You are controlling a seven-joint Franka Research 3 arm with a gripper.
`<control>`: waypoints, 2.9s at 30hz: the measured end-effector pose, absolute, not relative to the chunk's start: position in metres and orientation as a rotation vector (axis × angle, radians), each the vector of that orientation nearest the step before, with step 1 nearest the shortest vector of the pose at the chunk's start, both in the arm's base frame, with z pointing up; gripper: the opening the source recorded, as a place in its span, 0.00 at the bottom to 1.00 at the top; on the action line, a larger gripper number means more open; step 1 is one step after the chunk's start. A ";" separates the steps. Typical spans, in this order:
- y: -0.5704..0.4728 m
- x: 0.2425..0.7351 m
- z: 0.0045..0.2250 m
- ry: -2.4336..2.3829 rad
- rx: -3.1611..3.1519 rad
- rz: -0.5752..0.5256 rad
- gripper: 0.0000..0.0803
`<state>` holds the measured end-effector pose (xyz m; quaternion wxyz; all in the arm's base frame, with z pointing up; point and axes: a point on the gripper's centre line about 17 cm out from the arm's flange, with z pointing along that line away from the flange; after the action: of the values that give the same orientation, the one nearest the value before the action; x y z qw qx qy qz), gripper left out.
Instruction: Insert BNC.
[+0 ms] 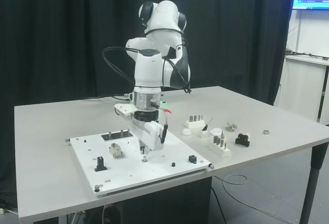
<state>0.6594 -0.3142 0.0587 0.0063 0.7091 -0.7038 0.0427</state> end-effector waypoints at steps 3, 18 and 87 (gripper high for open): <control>-0.314 0.660 0.057 -2.208 2.212 0.138 0.16; -0.312 0.659 0.051 -2.215 2.202 0.127 0.16; -0.308 0.662 0.048 -2.195 2.221 0.131 0.16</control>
<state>0.6615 -0.3080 0.0479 0.0079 0.7106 -0.7023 0.0419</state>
